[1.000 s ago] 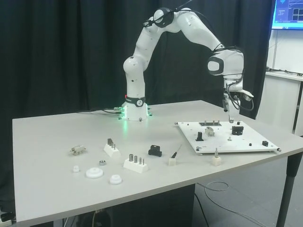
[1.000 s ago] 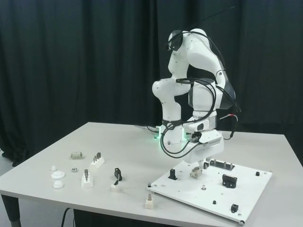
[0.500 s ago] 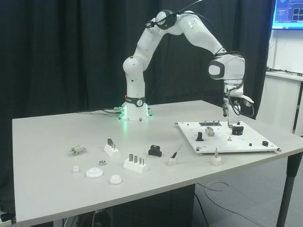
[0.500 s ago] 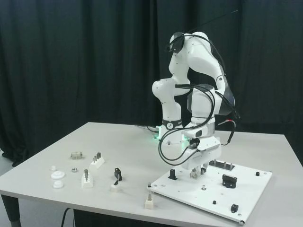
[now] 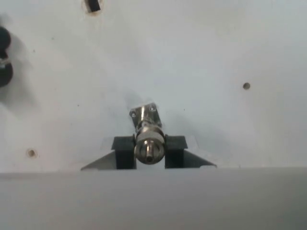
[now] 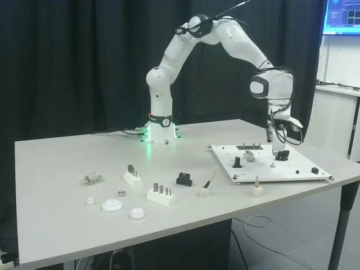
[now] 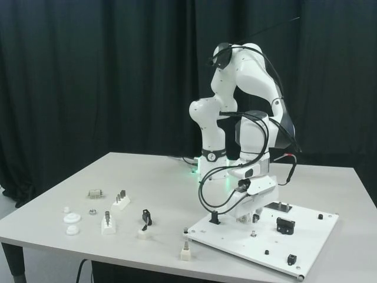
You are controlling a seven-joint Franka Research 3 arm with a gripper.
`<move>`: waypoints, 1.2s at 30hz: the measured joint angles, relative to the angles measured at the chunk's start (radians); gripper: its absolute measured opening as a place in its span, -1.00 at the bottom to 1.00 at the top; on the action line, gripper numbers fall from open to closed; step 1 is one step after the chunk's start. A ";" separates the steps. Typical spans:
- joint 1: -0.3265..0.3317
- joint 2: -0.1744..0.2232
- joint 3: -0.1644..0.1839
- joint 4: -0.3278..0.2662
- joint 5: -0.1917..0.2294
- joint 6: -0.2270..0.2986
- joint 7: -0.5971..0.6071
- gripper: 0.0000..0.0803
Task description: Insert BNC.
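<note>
Descent's the change: your white arm dropped low over the white board (image 6: 292, 169) on the grey table (image 6: 56, 169) (close now), black fingers (image 5: 123, 152) clamping the metal BNC plug (image 5: 149, 148) above its socket (image 5: 144, 113).

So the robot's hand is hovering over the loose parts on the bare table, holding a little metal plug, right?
Not quite. The hand is over the white board, not the loose parts; both room views show this. It does hold the metal plug.
</note>
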 joint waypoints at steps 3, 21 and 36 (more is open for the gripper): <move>-0.006 0.006 0.005 0.005 0.014 -0.006 -0.001 -0.69; -0.057 0.017 0.041 0.020 0.037 -0.031 -0.019 -0.69; -0.062 0.036 0.055 0.025 0.037 -0.033 -0.035 -0.69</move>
